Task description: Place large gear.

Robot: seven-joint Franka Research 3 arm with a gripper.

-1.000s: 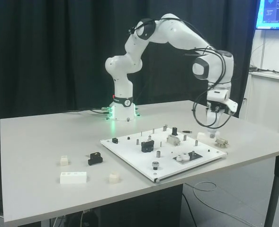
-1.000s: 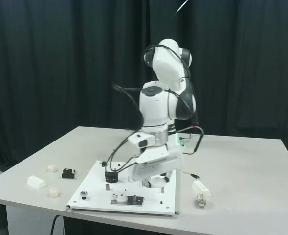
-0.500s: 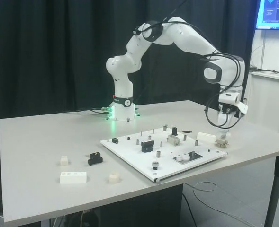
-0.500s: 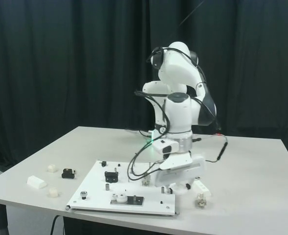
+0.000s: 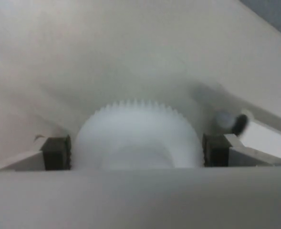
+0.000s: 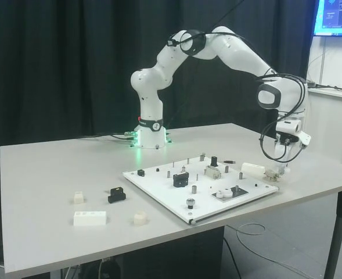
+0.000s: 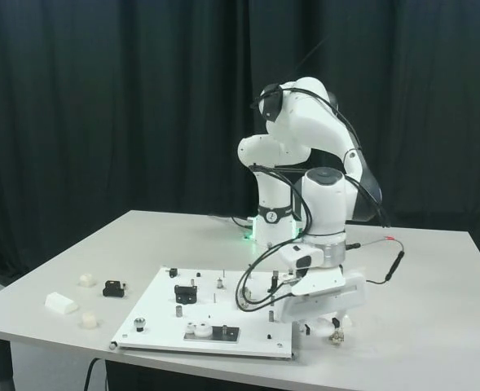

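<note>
The white arm (image 6: 229,43) reaches from its base (image 6: 150,132), where a green light shines, over the white board (image 6: 200,186) to the far edge of the grey table (image 6: 54,174). Its gripper (image 5: 136,151) is clenched on the large gear (image 5: 139,143): in the wrist view the white toothed wheel sits between the two black pads (image 5: 56,152), and each pad touches one side of it. The gear is therefore in the gripper, low above the table and off the board, just past the board's corner. In the first room view the gripper (image 6: 282,167) hangs just beside a white block (image 6: 252,168) and directly over a small grey part, which in the second room view (image 7: 335,336) lies on the table under the hand. I cannot tell whether the gear touches the table. On the board stand several thin pins, a black block (image 6: 180,179) near the middle, and a black plate (image 6: 238,191) with a small white gear (image 6: 222,194) beside it. On the table, well apart from the board, lie a black clip (image 6: 117,194), a small white cube (image 6: 78,197), a long white block (image 6: 90,218) and a white round piece (image 6: 139,218).
</note>
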